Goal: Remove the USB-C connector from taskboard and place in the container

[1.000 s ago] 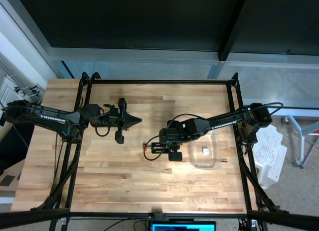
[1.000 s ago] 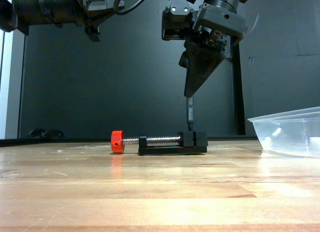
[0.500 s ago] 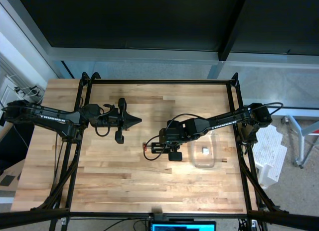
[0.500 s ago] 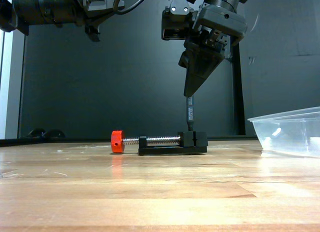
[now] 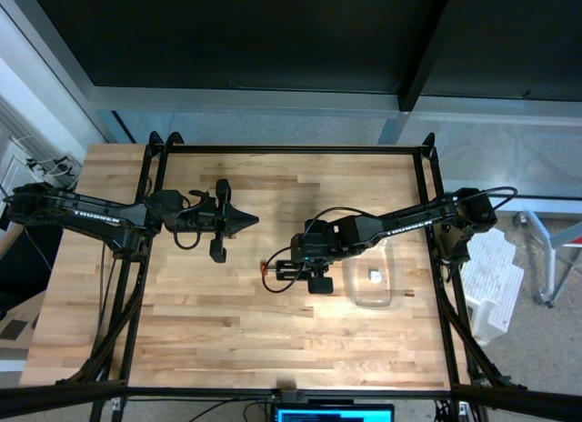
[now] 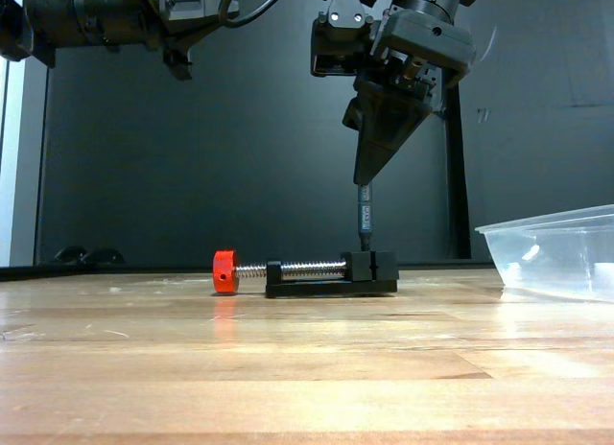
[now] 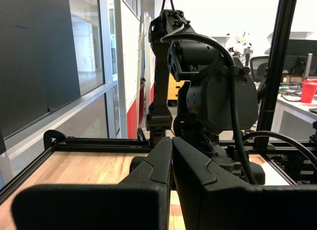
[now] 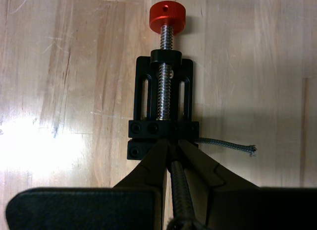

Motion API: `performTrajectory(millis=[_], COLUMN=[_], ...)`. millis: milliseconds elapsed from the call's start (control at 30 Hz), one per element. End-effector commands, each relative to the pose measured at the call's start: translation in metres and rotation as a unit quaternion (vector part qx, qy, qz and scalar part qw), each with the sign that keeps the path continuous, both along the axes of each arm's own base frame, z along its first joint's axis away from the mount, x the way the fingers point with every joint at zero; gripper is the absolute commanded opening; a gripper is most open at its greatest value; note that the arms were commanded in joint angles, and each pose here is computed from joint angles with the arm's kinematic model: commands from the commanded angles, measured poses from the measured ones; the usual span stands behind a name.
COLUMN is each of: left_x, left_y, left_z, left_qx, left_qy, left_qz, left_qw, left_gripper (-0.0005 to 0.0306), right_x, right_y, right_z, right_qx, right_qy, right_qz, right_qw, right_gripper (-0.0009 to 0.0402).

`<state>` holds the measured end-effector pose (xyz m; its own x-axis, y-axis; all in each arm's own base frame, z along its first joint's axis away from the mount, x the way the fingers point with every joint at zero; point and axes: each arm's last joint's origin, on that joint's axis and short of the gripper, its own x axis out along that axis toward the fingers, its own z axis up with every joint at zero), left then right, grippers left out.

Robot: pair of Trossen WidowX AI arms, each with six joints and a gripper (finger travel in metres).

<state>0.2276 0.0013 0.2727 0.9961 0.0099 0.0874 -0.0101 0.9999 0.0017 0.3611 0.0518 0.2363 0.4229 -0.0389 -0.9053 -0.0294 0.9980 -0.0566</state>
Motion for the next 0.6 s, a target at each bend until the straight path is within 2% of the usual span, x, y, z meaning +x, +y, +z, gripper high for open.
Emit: performTrajectory(millis=[33,400,600], left_x=[0.000,0.000,0.000], left_y=[0.000,0.000,0.000], left_z=[0.000,0.000,0.000], left_qx=[0.000,0.000,0.000], left_qy=[0.000,-0.001,0.000], left_qz=[0.000,0.000,0.000], left_qw=[1.000,1.000,1.000], left_gripper=[0.0000,0.0000,0.0000], right_x=[-0.001,-0.001,-0.001], right_y=[0.000,-0.001,-0.001], right_z=[0.006,0.023,0.024], right_qx=[0.000,-0.007,-0.006], right_qy=[-0.011,-0.016,-0.017], right_qz=[0.000,0.006,0.006], right_qw=[1.000,1.000,1.000], right_gripper=[0.0000,0.0000,0.0000])
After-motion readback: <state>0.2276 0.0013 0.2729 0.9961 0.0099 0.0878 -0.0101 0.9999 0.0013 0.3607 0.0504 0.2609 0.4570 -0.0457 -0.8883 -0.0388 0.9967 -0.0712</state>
